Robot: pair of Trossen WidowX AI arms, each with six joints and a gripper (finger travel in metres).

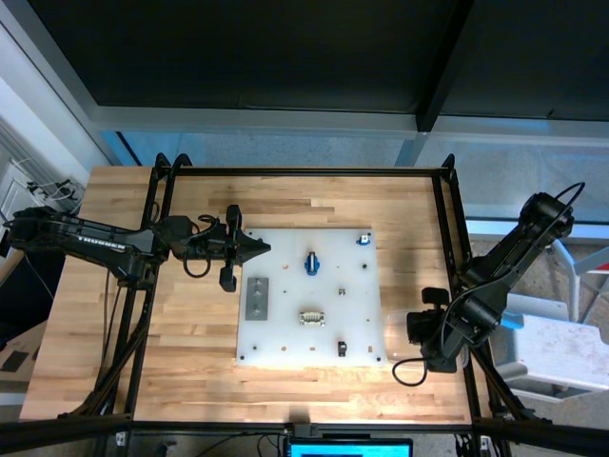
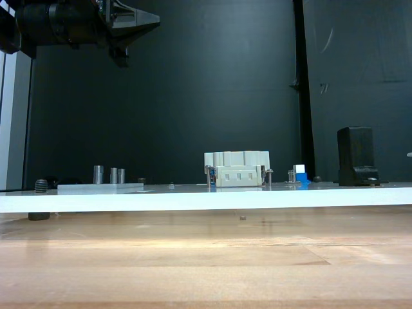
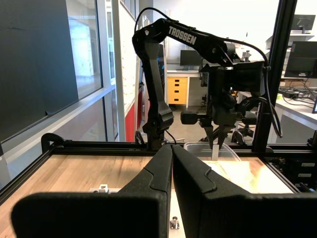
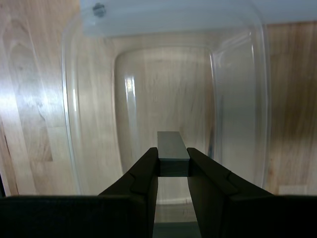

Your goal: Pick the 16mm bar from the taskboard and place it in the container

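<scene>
The white taskboard (image 1: 285, 333) lies in the middle of the table, with a grey metal block (image 1: 257, 296), a blue knob (image 1: 311, 262) and a silver connector (image 1: 311, 317) on it. The clear container (image 4: 94, 99) sits just off the board's right edge. My right gripper (image 4: 173, 163) hangs over the container, shut on the grey 16mm bar (image 4: 173, 153), which hangs above the container floor. In the high view this gripper (image 1: 421, 328) is at the board's right side. My left gripper (image 1: 263, 247) hovers shut over the board's far left corner, holding nothing.
A black frame (image 1: 304, 172) rims the table. On the board stand short metal pegs (image 2: 108, 174) in the grey block, the connector (image 2: 237, 168) and a black part (image 2: 356, 154). Bare wood lies in front of the board (image 1: 190, 381).
</scene>
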